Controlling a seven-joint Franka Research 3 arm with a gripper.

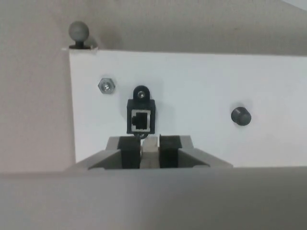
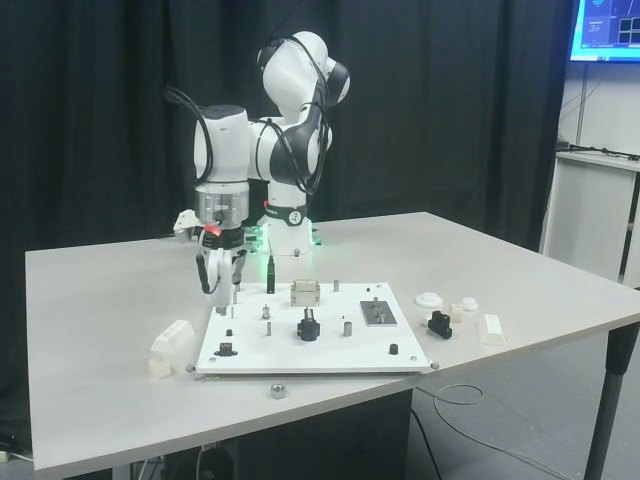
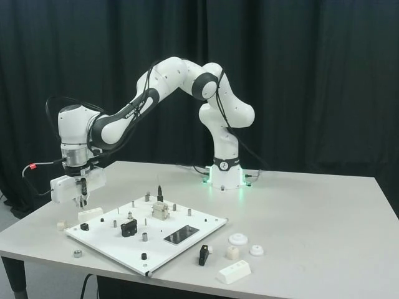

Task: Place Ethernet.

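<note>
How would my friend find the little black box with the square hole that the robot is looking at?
Start at the flat white board on the grey table, and go to the corner under the white robot arm's gripper. There sits a small black socket block with a square opening and a round tab on one edge. The grey hex nut and black round button beside it have no opening.

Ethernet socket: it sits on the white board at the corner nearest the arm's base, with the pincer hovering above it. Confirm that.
Not quite. The Ethernet socket sits on the white board near a front corner, on the side away from the arm's base, as the first room view shows. The pincer does hover above it, holding a small plug.
</note>
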